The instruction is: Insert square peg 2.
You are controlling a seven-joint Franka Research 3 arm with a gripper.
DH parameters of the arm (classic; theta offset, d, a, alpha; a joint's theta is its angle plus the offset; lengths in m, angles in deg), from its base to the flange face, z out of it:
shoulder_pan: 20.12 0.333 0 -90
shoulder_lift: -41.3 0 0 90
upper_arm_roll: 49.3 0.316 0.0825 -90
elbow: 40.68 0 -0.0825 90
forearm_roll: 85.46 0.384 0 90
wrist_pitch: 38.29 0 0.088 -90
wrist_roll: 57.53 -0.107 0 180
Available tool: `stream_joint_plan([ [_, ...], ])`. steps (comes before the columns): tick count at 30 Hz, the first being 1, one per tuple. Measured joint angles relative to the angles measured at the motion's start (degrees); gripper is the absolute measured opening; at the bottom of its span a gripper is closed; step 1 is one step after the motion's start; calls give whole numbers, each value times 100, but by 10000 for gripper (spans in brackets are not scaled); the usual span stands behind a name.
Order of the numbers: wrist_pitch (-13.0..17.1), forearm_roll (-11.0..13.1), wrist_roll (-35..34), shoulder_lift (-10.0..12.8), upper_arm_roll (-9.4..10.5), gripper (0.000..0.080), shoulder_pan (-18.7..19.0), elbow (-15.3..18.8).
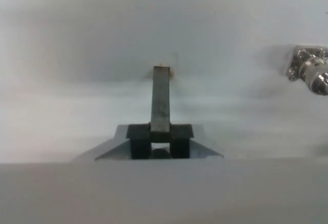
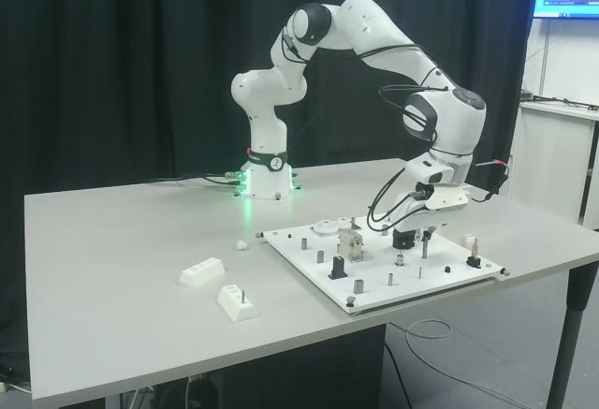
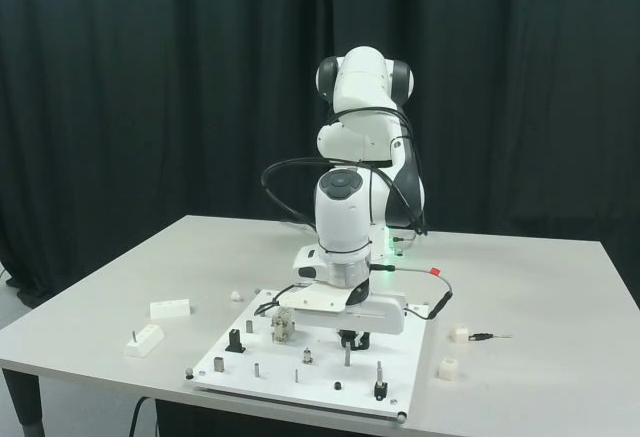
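Note:
In the wrist view my gripper [image 1: 160,138] is shut on a grey square peg [image 1: 160,100], its black fingers [image 1: 136,141] pressed against the peg's sides. The peg points straight down, and its far tip [image 1: 161,70] meets the white board [image 1: 77,80] at a small dark-rimmed spot. From the first room view the gripper [image 2: 418,239] hangs low over the right part of the white board [image 2: 309,248], with the peg [image 2: 424,247] upright beneath it. The second room view shows the peg [image 3: 347,355] standing on the board [image 3: 225,357] under the gripper [image 3: 350,341].
A shiny metal fitting [image 1: 310,69] is bolted to the board near the peg. Several small pegs and fixtures [image 2: 339,264] stand on the board. Two white blocks [image 2: 202,270] [image 2: 237,300] lie on the grey table [image 2: 112,241] to its left. Small white parts [image 3: 449,368] lie on the table beside the board.

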Motion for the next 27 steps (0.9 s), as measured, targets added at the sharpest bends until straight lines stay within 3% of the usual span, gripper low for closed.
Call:
stream_joint_plan([
  [12, 81, -8, 0, 0, -1, 70, 19, 18],
  [13, 83, -10, 0, 0, -2, 549, 21, 18],
  [18, 96, -25, 0, -1, -3, 549, 25, 19],
  [19, 99, -29, 0, -2, -3, 730, 26, 19],
  [25, 104, -37, 0, -15, -3, 730, 27, 19],
  [26, 104, -38, 0, -18, -4, 786, 28, 19],
  [27, 104, -38, 0, -21, -4, 786, 28, 19],
])
